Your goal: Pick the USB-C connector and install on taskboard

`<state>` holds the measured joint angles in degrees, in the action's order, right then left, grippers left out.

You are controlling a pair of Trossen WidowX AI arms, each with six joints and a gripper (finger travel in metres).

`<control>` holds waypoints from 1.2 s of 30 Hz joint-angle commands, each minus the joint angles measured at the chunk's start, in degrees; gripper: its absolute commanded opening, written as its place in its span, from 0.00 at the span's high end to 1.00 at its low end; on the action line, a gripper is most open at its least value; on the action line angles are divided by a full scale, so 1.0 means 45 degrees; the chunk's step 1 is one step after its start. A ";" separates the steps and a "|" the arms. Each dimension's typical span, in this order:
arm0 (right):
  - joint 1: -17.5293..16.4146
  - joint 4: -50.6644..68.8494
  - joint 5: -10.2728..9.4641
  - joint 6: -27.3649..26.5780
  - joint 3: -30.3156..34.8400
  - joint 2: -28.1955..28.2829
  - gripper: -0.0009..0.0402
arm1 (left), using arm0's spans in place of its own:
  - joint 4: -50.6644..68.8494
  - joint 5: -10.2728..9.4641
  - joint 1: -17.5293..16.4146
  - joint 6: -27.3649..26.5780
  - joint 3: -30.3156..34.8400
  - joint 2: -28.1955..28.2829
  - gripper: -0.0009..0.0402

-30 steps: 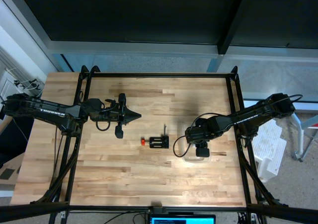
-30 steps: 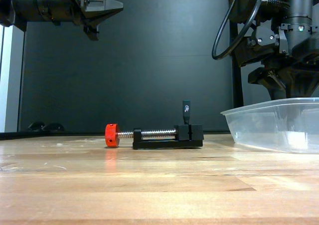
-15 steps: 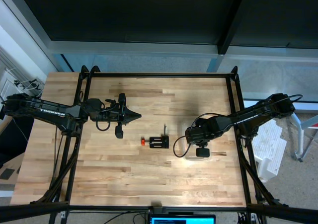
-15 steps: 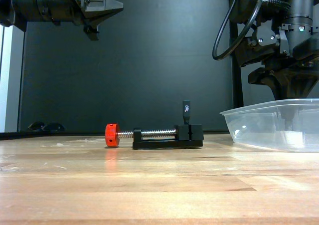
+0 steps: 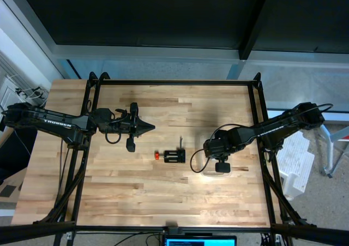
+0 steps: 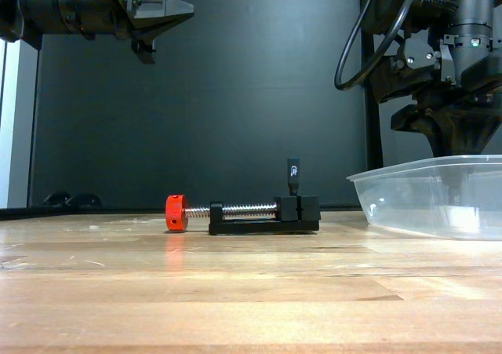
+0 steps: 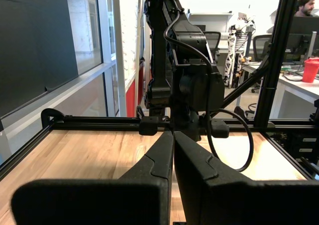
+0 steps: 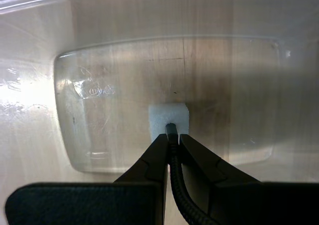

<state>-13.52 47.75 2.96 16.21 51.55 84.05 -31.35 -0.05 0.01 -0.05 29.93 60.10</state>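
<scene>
The taskboard is a small black clamp block with a red-orange knob and a grey upright pin, lying mid-table. Right of it, my right gripper reaches down into a clear plastic tray. It is shut on the USB-C connector, whose small tip shows between the fingertips with a black cable trailing back. The tip sits over a white square pad on the tray floor. My left gripper hangs shut and empty, high over the table's left half.
The clear tray has raised walls around the right gripper. A black frame rail borders the wooden table. Open tabletop lies between the taskboard and the near edge.
The right gripper has sunk a little deeper into the tray than a second ago, then held still. The left arm and the taskboard have not moved.
</scene>
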 commanded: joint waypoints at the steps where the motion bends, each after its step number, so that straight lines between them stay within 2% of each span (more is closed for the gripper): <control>1: -0.0010 0.0452 0.0000 0.0015 0.0282 -0.0112 0.98 | 0.0000 0.0005 0.0000 0.0005 0.0005 0.0005 0.98; 9: 0.0005 0.1384 0.0000 0.0005 0.1234 -0.0466 0.98 | 0.0000 0.0005 0.0000 0.0005 0.0005 0.0000 0.98; 21: 0.0005 0.3929 0.0107 -0.0034 0.3619 -0.0481 0.98 | -0.0005 0.0005 0.0000 0.0005 0.0005 0.0000 0.98; 29: 0.0005 0.4294 0.0102 0.0015 0.3891 -0.0476 0.98 | 0.0000 0.0005 0.0000 0.0005 0.0005 0.0005 0.98; 36: 0.0034 0.4809 0.0131 0.0000 0.4911 0.0432 0.98 | 0.0000 0.0005 -0.0005 0.0005 0.0005 0.0000 0.98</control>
<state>-13.45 68.90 3.42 16.16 72.51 84.93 -31.35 -0.03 0.01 -0.05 29.95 60.10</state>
